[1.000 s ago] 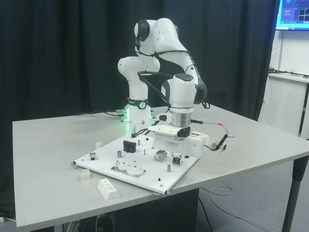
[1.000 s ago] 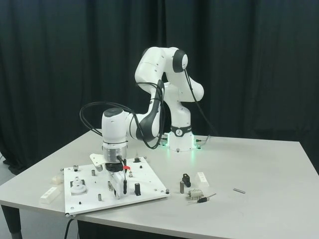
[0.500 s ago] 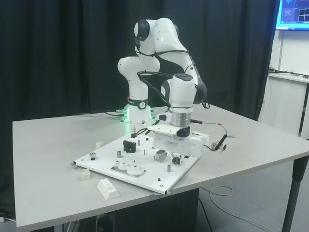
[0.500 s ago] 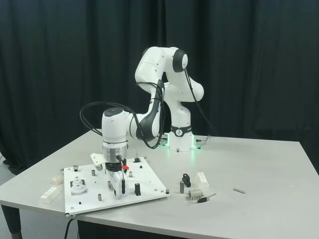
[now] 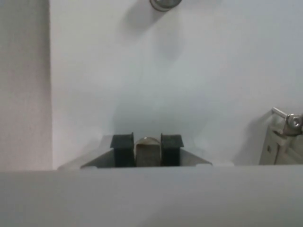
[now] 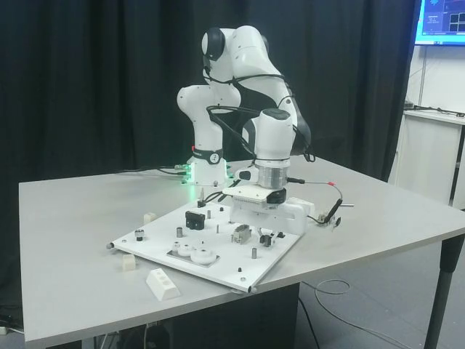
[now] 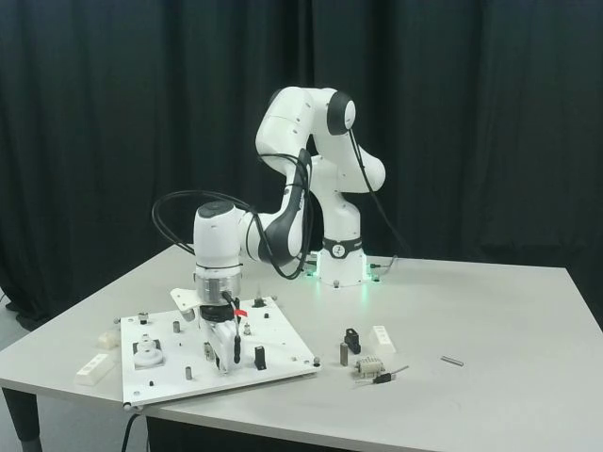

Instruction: Remove square peg 3.

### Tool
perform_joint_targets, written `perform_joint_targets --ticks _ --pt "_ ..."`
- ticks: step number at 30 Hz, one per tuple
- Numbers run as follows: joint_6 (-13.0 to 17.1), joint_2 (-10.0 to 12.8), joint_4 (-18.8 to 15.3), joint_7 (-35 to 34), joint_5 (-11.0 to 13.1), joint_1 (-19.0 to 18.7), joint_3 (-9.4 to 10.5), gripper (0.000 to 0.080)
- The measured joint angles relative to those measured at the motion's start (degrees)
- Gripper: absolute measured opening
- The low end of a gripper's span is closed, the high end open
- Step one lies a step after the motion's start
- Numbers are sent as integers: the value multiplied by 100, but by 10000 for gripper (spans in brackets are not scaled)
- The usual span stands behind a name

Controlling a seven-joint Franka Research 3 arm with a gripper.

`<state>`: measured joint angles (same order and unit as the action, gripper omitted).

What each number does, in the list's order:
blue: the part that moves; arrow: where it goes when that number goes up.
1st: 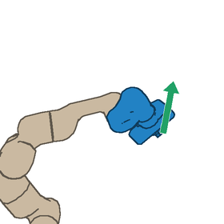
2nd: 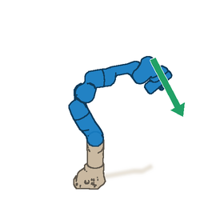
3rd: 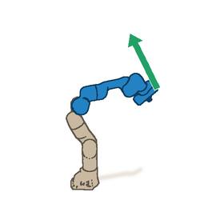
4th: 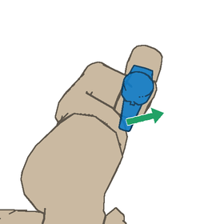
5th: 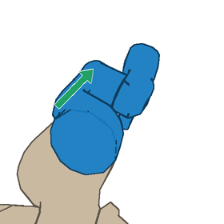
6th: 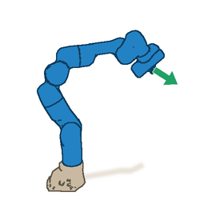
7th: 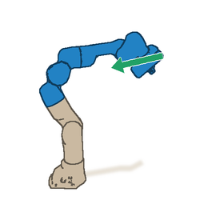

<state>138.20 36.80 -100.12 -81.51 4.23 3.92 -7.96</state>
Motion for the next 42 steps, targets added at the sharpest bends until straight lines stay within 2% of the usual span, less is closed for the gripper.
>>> perform_joint_targets --ticks 21,32,42 --pt "54 -92 -72 -248 0 0 -14 116" --pt "43 -365 -212 -269 0 0 -36 116" --pt "-171 -603 -225 -269 -13 -11 -65 116"
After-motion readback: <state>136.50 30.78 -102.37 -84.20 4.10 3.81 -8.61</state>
